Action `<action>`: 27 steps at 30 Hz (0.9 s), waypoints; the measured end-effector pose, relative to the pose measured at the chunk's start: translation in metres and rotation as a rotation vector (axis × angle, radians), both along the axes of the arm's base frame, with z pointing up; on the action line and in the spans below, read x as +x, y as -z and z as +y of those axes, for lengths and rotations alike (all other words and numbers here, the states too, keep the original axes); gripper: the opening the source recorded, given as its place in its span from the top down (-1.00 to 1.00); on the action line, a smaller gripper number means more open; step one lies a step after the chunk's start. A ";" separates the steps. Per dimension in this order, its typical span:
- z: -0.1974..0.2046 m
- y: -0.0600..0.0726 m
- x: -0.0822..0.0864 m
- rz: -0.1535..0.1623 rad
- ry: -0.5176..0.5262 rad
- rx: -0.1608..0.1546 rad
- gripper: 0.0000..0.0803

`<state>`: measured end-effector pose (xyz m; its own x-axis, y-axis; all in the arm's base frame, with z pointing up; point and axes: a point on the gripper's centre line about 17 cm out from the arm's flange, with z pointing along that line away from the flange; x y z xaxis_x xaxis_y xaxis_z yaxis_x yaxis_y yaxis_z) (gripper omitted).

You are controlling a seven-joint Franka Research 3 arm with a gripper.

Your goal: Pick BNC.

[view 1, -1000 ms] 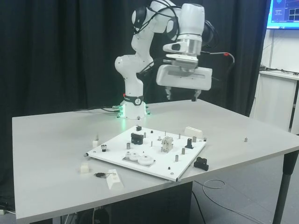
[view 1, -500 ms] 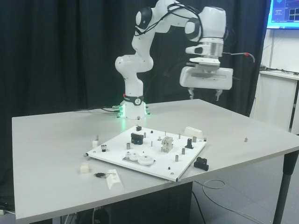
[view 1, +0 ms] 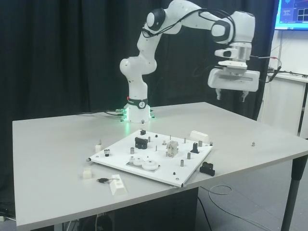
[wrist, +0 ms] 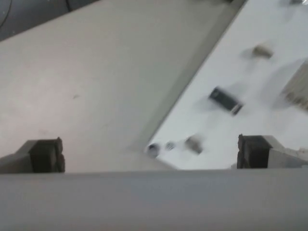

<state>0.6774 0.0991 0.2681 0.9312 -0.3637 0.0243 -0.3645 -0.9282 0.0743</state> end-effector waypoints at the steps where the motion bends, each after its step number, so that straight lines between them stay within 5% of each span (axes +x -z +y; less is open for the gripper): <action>1: 0.008 0.001 -0.002 0.001 0.007 0.000 -0.99; 14: 0.103 0.021 -0.029 0.028 0.023 -0.002 -0.99; 27: 0.168 0.066 -0.039 0.035 -0.051 0.016 -0.99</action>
<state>0.6382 0.2671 0.2022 0.9486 -0.3162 -0.0136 -0.3145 -0.9466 0.0714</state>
